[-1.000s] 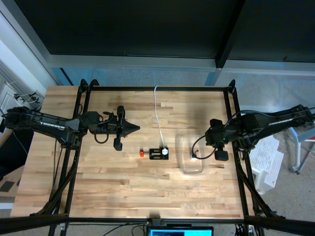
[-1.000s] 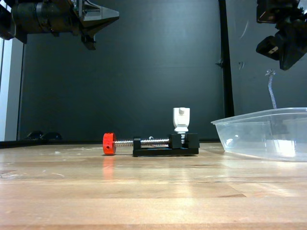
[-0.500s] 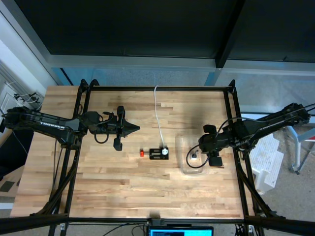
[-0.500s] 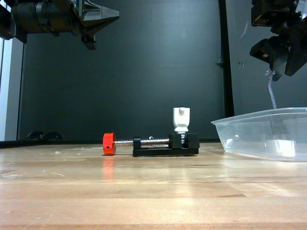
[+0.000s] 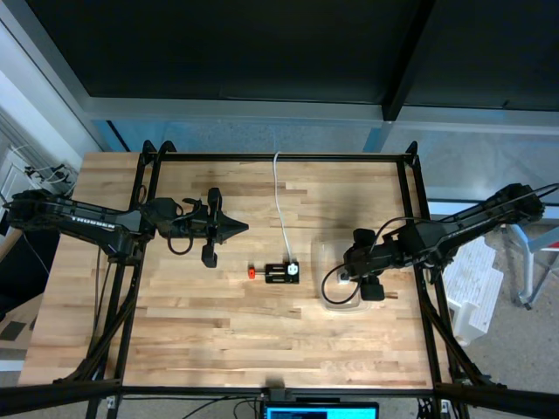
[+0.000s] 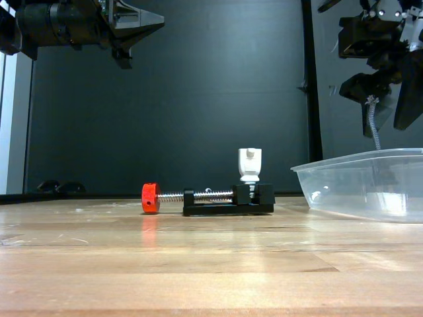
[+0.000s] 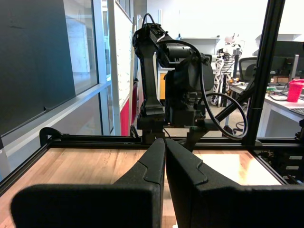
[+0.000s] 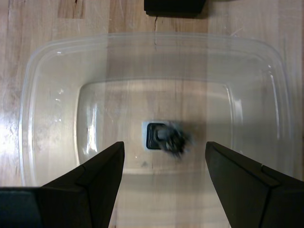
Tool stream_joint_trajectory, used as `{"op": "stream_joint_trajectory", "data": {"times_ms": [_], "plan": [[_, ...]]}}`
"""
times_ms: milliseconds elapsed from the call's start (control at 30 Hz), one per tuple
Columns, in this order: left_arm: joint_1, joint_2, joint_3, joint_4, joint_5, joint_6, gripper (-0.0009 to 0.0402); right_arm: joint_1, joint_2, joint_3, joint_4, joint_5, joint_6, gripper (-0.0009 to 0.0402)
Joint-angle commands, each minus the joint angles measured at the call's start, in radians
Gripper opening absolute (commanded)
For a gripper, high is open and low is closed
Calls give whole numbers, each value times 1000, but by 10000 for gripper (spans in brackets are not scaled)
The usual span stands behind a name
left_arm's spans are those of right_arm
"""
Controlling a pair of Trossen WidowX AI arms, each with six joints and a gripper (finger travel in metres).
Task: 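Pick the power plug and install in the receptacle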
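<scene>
The power plug lies in the middle of the clear tray, and the right hand hangs above it, fingers spread wide either side. Out on the desk, the receptacle stands upright in its clamp, near the tray. The left hand sits high over the desk's left side, pressed closed on nothing.

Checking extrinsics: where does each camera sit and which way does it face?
High: above near edge, looking down; both arms, left hand shut at left, right hand over the clear tray.
Low: table height at near edge, looking level; receptacle mid-frame, both hands up high.
Left wrist: along its shut fingers toward the right arm.
Right wrist: straight down between open fingers onto the power plug in the tray.
High and low share the receptacle.
</scene>
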Motion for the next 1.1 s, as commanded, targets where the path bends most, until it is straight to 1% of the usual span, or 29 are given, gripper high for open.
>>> {"op": "stream_joint_trajectory", "data": {"times_ms": [33,200,300,367,400,433,700,767,800,833,867,1100], "plan": [[0,0,0,0,0,0,0,2,27,-8,31,1,0,240],[0,0,0,0,0,0,0,5,49,-33,83,1,2,238],[0,0,0,0,0,0,0,9,59,-47,102,3,21,238],[0,0,0,0,0,0,0,14,65,-54,112,11,27,238],[0,0,0,0,0,0,0,18,67,-55,111,25,27,238],[0,0,0,0,0,0,0,21,71,-55,111,28,27,238],[0,0,0,0,0,0,0,31,107,-55,122,30,50,238],[0,0,0,0,0,0,0,32,114,-55,124,38,61,236],[0,0,0,0,0,0,0,32,119,-55,125,39,61,234],[0,0,0,0,0,0,0,32,119,-55,125,50,63,230],[0,0,0,0,0,0,0,33,120,-55,126,53,72,226],[0,0,0,0,0,0,0,35,119,-56,126,55,76,173]]}}
